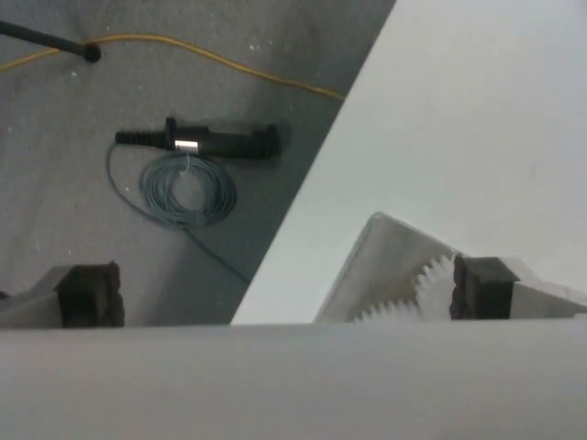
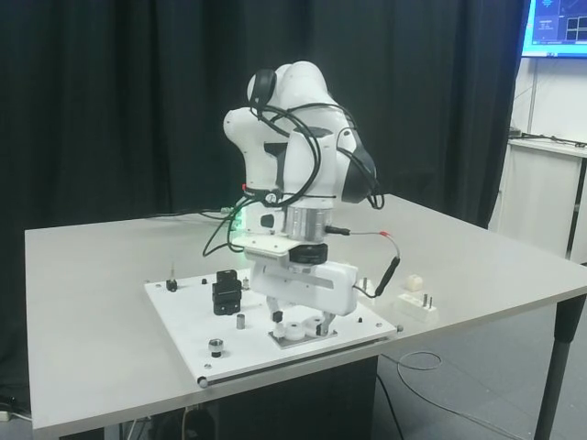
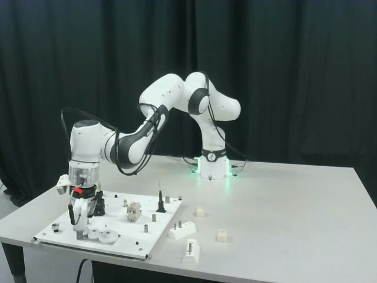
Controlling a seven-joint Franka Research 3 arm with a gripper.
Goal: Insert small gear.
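one arm bent low | hand (image 1: 284, 293) spread apart, empty | over white gears (image 3: 100, 236) on board (image 3: 147, 239)

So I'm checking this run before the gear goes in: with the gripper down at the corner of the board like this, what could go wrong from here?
1. The gripper works at the white board's corner near the table edge; a dropped gear could fall to the floor.
2. In the wrist view one finger touches a white gear only at its toothed rim, so it might slip or tilt.
3. The black block stands close beside the arm and might be bumped.
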